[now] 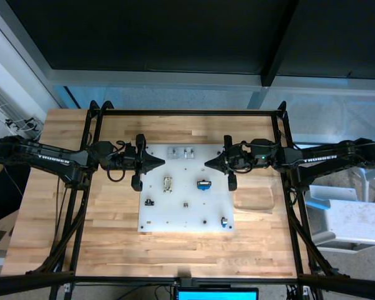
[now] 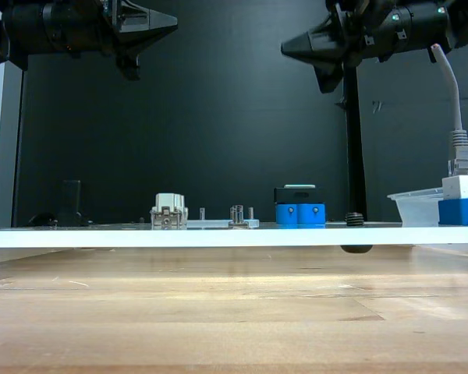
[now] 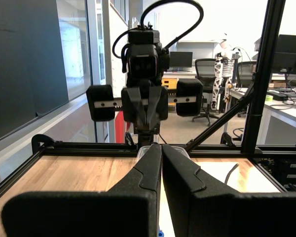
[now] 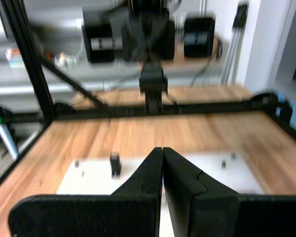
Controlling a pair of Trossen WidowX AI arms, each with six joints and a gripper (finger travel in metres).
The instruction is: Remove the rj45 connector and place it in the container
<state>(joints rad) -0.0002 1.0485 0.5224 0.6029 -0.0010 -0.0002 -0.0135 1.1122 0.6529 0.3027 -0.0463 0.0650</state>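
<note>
Rj45 connector (image 1: 225,221) sits plugged in, low and well apart from the right fingers (image 4: 149,173) and farther from the left fingers (image 3: 147,170). Both pairs are clenched, empty, high over the white board (image 1: 175,215). The likely slip is the right fingers dropping onto the wider blue connector (image 1: 204,185), which lies nearer them, or missing the tray (image 1: 255,199).

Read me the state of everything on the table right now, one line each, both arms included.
left tool: shut, empty, raised over the white board's far-left part.
right tool: shut, empty, raised over the board's far-right part.
rj45 connector: on the board by its near-right corner, not gripped, not yet in the container.
container: empty, lying on the table right of the board.
</note>
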